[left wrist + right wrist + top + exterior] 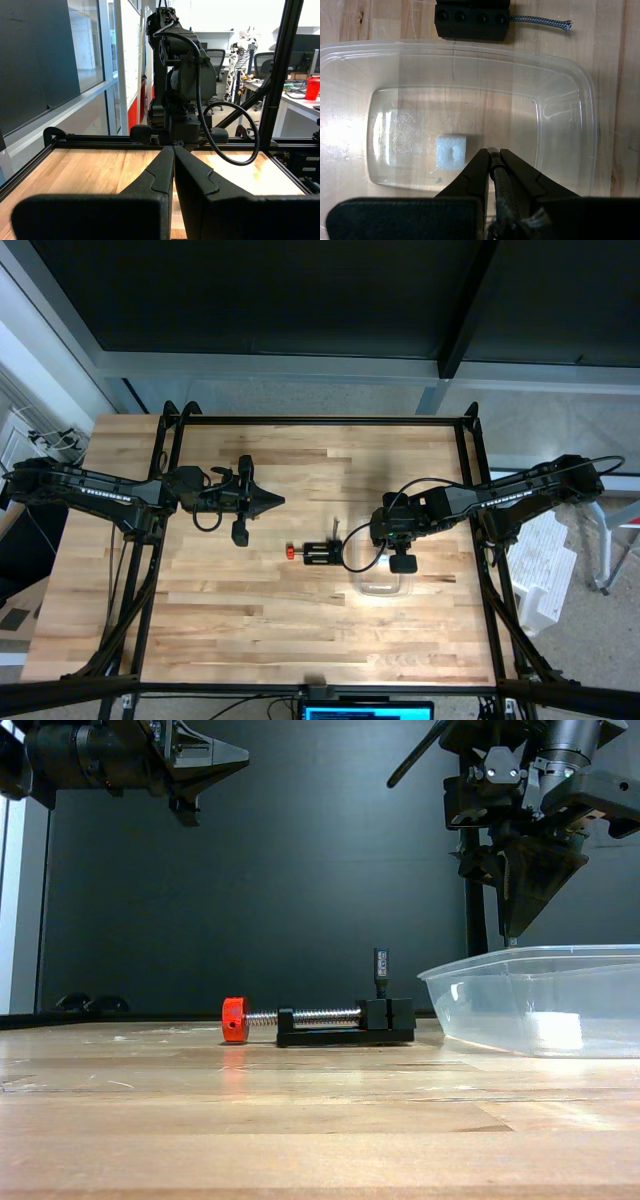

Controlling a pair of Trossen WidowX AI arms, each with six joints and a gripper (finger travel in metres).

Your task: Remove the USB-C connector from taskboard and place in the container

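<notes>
The taskboard (320,552), a black block with a red-orange knob (235,1019), lies mid-table; it also shows in the right wrist view (472,20). Just right of it sits the clear container (384,587), holding a small white square piece (451,151). My right gripper (492,151) points down over the container (565,100) and is shut on the USB-C connector (493,156), whose thin black cable (503,192) runs up between the fingers. The gripper's tip (511,934) hangs just above the tub's rim (520,963). My left gripper (272,502) is shut and raised at the left, holding nothing.
A short braided cable stub (540,20) sticks out of the taskboard. A small dark post (381,966) stands upright on the taskboard. Black frame rails (320,421) border the wooden table (250,620). The left arm (100,495) stays far from the container.
</notes>
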